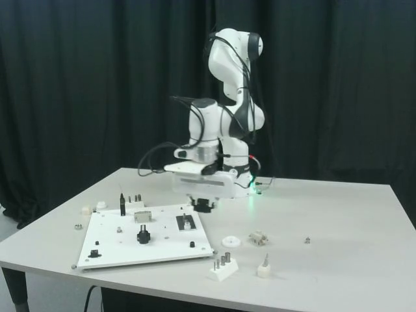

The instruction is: Insert D-SUB.

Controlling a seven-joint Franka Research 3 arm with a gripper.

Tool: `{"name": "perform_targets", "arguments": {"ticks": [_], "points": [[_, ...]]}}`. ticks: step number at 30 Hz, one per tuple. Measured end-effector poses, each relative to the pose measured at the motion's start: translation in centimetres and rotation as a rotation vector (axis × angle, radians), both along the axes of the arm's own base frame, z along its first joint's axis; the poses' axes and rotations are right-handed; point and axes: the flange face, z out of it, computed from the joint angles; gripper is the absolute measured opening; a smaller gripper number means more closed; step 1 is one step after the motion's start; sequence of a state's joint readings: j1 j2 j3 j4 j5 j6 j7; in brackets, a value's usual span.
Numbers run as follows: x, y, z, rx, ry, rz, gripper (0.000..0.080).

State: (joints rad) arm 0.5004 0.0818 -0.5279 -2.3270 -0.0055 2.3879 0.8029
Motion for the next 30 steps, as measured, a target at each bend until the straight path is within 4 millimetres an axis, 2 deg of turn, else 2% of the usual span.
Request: {"name": "perform_targets", "arguments": {"ticks": [6,13,20,30], "points": [[1.8,-3.6,1.7,-0.018,-0.056,-0.094,0.057],[3.8,-7.6,2.7,-0.051,-0.101,-0.262,0.057],[5.2,-11.0,2.6,-0.053,-0.12,-0.446,0.057],[6.2,-14.8,1.8,0.015,-0.114,-0.695,0.057]]}}
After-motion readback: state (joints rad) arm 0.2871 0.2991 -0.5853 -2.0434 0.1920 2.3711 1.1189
